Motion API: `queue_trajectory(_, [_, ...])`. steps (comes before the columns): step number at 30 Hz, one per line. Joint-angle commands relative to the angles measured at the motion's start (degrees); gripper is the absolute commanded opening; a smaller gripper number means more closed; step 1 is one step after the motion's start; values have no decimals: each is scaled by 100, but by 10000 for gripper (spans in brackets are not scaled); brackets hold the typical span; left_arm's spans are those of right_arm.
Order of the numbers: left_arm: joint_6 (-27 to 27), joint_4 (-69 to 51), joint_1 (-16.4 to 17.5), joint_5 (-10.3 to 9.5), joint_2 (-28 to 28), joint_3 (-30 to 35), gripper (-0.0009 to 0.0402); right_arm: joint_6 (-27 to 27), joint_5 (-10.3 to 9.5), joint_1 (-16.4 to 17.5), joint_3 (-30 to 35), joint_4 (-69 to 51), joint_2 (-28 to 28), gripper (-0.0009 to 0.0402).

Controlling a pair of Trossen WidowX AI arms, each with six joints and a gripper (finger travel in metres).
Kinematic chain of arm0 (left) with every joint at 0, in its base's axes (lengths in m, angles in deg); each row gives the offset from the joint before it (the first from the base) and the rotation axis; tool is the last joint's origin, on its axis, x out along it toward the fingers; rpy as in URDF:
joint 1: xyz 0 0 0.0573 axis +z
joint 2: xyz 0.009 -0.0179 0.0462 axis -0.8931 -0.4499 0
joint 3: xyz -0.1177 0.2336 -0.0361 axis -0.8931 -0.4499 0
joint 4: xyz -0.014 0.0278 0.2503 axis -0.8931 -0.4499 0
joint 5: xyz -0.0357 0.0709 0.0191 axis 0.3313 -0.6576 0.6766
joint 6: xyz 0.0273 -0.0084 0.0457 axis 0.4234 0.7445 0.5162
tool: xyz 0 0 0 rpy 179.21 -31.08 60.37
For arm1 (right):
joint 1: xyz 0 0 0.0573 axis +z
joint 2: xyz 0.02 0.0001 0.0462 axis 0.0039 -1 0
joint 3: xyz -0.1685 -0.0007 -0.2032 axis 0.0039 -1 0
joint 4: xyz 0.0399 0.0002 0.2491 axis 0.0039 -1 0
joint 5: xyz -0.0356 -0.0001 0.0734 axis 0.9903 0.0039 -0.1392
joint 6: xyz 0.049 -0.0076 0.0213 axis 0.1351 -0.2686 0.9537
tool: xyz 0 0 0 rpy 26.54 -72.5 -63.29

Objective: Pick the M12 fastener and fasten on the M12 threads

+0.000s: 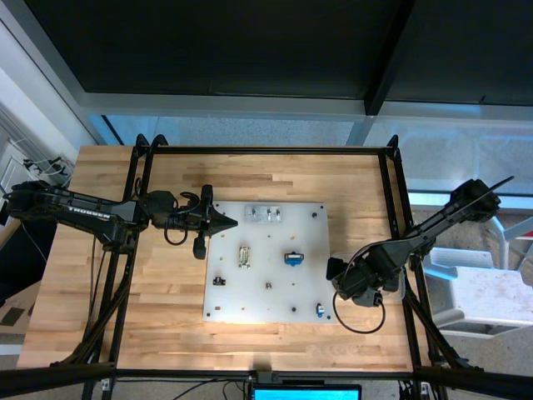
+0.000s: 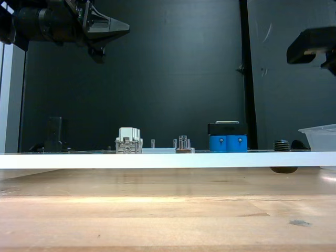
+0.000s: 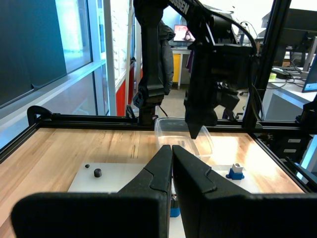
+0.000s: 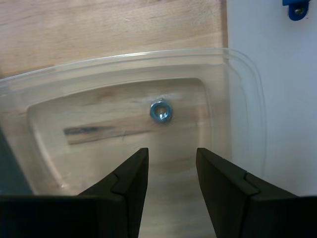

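High view: the right gripper (image 1: 358, 283) hangs just off the board (image 1: 250, 283) at four o'clock, and the left gripper (image 1: 218, 221) at ten. Low view: the stud (image 2: 282, 145) is bare. Left wrist view: its fingers are pressed together and empty. Right wrist view: the fingers are parted and empty, and the nut (image 4: 161, 111) lies in the tray (image 4: 242, 99). I would centre the gap on the nut before closing.

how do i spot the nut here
Find the clear tray off the white board's right edge, under the right claw; the left claw hangs over the board's far left. The nut is the only thing inside, a small silver ring.
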Motion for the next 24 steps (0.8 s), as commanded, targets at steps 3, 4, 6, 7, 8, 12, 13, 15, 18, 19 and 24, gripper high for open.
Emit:
queue_trajectory(3, [2,-4,0,2,0,2,0,-42,0,7,-212,203,-157,147])
queue_trajectory(4, [2,-4,2,2,0,2,0,-42,-2,9,-251,262,-173,147])
queue_trajectory(6, [2,0,0,2,0,2,0,-42,-2,20,-352,435,-173,146])
queue_trajectory(7, [2,0,2,2,0,2,0,-42,-4,26,-398,522,-173,145])
queue_trajectory(8, [2,0,0,2,0,2,0,-37,-4,26,-439,590,-173,144])
queue_trajectory(12, [2,-2,0,2,0,2,0,-31,-7,48,-516,636,-173,146])
queue_trajectory(13, [2,0,2,2,0,2,0,4,-4,59,-522,640,-173,147])
queue_trajectory(15, [2,0,0,2,0,2,0,35,-4,72,-544,667,-190,147])
queue_trajectory(18, [2,0,0,2,0,2,0,57,-4,74,-560,715,-291,146])
queue_trajectory(19, [2,0,0,2,0,2,0,79,-2,79,-568,772,-337,146])
queue_trajectory(24, [2,0,0,2,0,2,0,74,-4,83,-660,1043,-435,146])
